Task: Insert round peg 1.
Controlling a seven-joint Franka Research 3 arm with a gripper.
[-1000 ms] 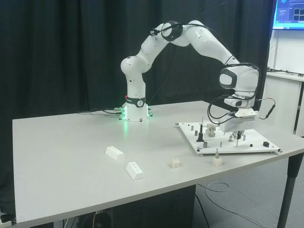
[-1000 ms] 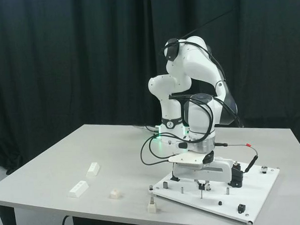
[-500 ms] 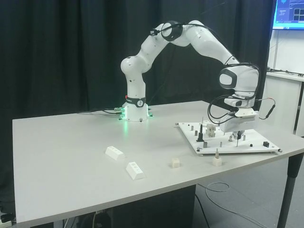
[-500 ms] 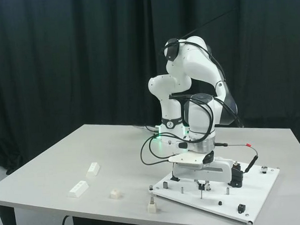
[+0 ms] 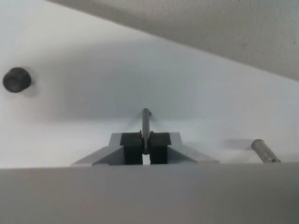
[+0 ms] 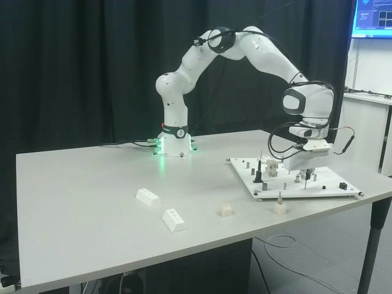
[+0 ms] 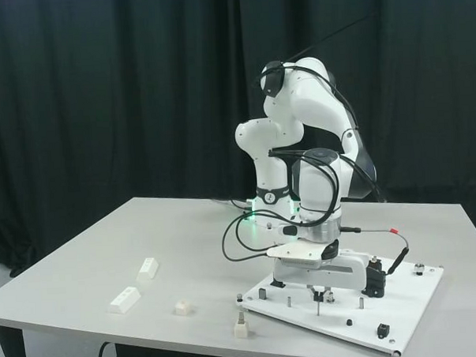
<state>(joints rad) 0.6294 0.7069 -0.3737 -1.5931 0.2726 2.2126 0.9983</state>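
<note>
A thin grey round peg (image 5: 146,125) is pinched between my two black fingertips, so my gripper (image 5: 145,145) is shut on it. The peg points straight down at the white board (image 5: 93,93) and its tip is at or just above the surface. From the room views my gripper (image 6: 304,174) (image 7: 319,289) hangs low over the middle of the white board (image 6: 318,187) (image 7: 401,298), with the peg (image 6: 304,180) (image 7: 317,304) sticking out below it. Whether the tip sits in a hole is hidden.
On the board stand a black round knob (image 5: 17,79), a short grey pin (image 5: 265,151) and several small fixtures (image 6: 263,168). Off the board lie two white blocks (image 6: 148,196) (image 6: 174,219), a small cube (image 6: 226,211) and a cube with a pin (image 6: 280,207).
</note>
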